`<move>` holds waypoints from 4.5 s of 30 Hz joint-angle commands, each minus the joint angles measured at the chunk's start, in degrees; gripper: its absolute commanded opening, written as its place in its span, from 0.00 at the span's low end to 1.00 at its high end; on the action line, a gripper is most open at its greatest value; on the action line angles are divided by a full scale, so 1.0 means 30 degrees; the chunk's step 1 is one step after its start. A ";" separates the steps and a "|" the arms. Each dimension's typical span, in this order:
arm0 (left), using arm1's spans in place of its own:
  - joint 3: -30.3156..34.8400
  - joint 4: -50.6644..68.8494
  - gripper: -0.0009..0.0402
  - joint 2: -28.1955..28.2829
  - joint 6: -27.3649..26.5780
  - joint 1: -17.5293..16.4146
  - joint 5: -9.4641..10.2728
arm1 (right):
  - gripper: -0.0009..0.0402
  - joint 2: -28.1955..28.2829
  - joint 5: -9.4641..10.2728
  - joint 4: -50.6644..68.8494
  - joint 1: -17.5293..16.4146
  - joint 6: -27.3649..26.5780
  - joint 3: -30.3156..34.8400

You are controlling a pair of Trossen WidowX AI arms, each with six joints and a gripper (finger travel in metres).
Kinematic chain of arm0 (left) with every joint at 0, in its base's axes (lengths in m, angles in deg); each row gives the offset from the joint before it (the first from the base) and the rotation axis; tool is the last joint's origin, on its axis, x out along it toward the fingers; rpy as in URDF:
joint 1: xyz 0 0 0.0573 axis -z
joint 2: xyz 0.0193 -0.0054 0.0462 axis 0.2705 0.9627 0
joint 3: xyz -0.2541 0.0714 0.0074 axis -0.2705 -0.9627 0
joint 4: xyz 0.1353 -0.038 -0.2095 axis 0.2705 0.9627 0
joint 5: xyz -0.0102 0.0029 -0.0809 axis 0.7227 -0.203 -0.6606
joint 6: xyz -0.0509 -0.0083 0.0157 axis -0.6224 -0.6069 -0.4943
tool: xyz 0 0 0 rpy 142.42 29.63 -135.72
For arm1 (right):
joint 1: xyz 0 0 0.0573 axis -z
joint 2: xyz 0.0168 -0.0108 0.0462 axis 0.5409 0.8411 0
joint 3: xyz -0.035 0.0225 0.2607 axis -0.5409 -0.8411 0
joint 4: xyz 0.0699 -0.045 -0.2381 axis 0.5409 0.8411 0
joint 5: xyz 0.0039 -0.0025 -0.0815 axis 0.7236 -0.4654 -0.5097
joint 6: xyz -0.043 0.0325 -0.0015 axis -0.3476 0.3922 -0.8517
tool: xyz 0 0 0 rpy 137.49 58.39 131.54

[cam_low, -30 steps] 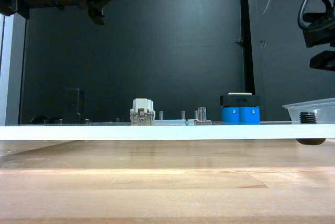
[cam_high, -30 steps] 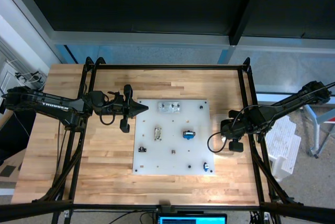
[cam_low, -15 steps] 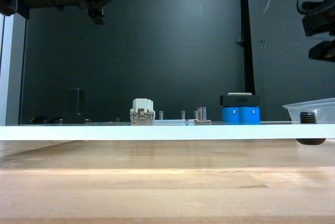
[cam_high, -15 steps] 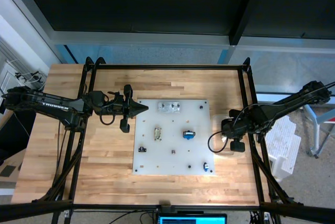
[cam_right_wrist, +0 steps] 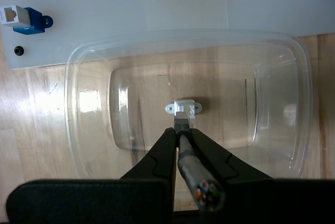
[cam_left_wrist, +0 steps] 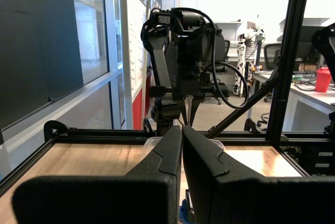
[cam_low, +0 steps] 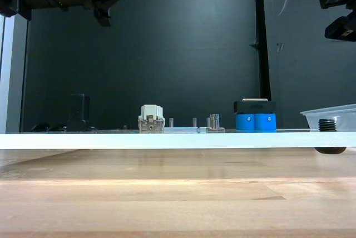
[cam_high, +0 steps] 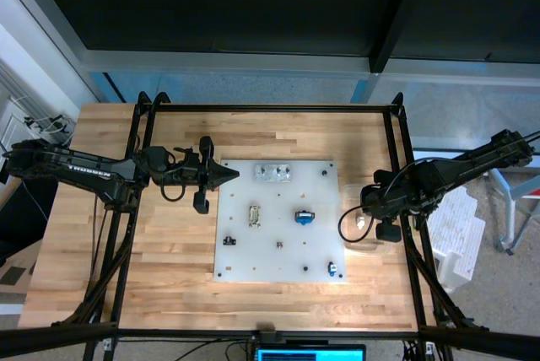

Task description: Pick the RJ45 connector and install on taskboard

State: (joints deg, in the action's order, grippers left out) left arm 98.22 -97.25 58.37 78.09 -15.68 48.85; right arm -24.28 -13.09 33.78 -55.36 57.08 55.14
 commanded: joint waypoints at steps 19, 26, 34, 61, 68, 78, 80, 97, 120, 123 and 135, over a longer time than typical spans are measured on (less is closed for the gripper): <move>0.0007 -0.0007 0.02 0.0000 0.0000 0.0000 0.0000 | 0.02 0.5005 -0.0087 -0.2521 -0.2448 0.0933 0.2572; 0.0007 -0.0007 0.02 0.0000 0.0000 -0.0007 0.0000 | 0.02 0.7133 -0.0721 -0.2718 -0.3606 0.1953 0.4014; 0.0007 -0.0007 0.02 0.0000 0.0000 0.0000 0.0000 | 0.02 0.8801 -0.0692 -0.3045 -0.4393 0.2397 0.5253; 0.0007 -0.0007 0.02 0.0000 0.0000 0.0000 0.0000 | 0.02 1.1737 -0.0525 -0.4962 -0.5391 0.3504 0.6696; 0.0007 -0.0007 0.02 0.0000 0.0000 -0.0007 0.0000 | 0.02 1.1803 -0.0583 -0.5530 -0.5442 0.3504 0.6244; 0.0007 -0.0015 0.02 0.0000 0.0000 0.0000 0.0000 | 0.02 1.1803 -0.0583 -0.5559 -0.5479 0.3512 0.6003; 0.0007 -0.0007 0.02 0.0000 0.0007 0.0000 0.0000 | 0.02 1.1803 -0.0576 -0.5566 -0.5486 0.3512 0.5952; 0.0007 -0.0015 0.02 0.0000 0.0000 0.0000 0.0000 | 0.02 1.1912 -0.0568 -0.5938 -0.5588 0.3577 0.5931; 0.0007 -0.0007 0.02 0.0000 0.0000 0.0000 0.0000 | 0.02 1.1912 -0.0525 -0.5909 -0.5595 0.3512 0.5807; 0.0007 -0.0007 0.02 0.0000 0.0007 0.0000 0.0000 | 0.02 1.1912 -0.0532 -0.5916 -0.5588 0.3504 0.5792; 0.0007 -0.0007 0.02 0.0000 0.0000 0.0000 0.0000 | 0.02 1.1912 -0.0576 -0.6003 -0.5581 0.3432 0.5792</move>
State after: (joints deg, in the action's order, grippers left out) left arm 98.22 -97.25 58.37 78.09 -15.68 48.85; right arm 11.46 -14.83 15.82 -72.12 67.33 72.48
